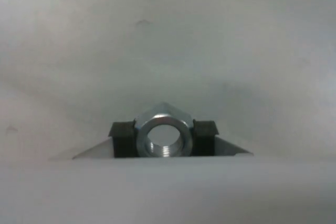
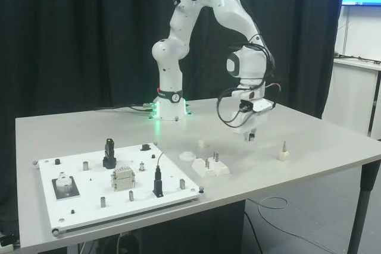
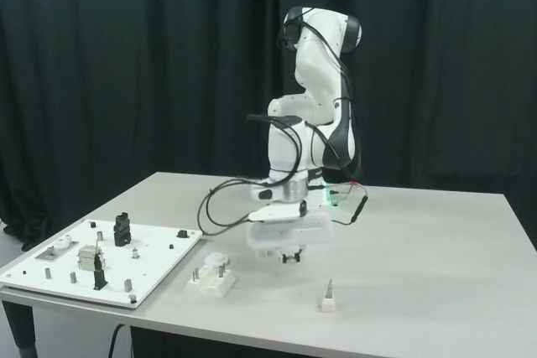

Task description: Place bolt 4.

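Note:
In the wrist view a grey metal hex nut (image 1: 161, 113) with a threaded hole sits clamped between the two black pads (image 1: 123, 139) of my gripper (image 1: 163, 140); what I hold looks like a nut rather than a bolt. The gripper (image 2: 250, 137) hangs a little above the grey table (image 2: 321, 141), pointing down. It is between a pair of white holders with upright pins (image 2: 209, 166) and a single small white stand with a pin (image 2: 283, 151). From the second room view the gripper (image 3: 291, 257) hovers above and slightly behind the single stand (image 3: 329, 299).
A white assembly board (image 2: 59, 206) with black and grey parts lies at the table's front corner, also seen in the second room view (image 3: 50, 278). A round white disc (image 2: 188, 156) and a small white piece (image 2: 202, 144) lie near the holders (image 3: 211, 281).

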You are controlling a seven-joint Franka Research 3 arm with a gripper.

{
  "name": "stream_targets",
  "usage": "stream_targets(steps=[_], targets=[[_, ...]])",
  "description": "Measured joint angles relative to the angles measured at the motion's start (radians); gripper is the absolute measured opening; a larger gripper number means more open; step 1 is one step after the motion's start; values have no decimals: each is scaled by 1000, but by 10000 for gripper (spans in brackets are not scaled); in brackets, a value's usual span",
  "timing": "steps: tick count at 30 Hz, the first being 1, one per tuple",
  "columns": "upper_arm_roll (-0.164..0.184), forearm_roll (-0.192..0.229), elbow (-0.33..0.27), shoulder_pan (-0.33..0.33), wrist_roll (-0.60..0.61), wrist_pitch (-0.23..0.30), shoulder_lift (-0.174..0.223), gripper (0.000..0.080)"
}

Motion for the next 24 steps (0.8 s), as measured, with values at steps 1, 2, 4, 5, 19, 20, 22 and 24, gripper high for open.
stream_targets(steps=[1,2,4,5,19,20,22,24], targets=[[5,0,-1,-1,-31,3,4,224],[10,0,-1,-2,-57,6,7,224],[21,0,-1,-4,-108,12,16,224],[26,0,-1,-5,-123,16,20,224],[105,-3,-1,-41,-306,53,63,224],[111,-3,-1,-45,-317,53,64,224],[122,-4,-1,-52,-333,53,66,224],[131,-6,-1,-58,-344,53,67,224]])
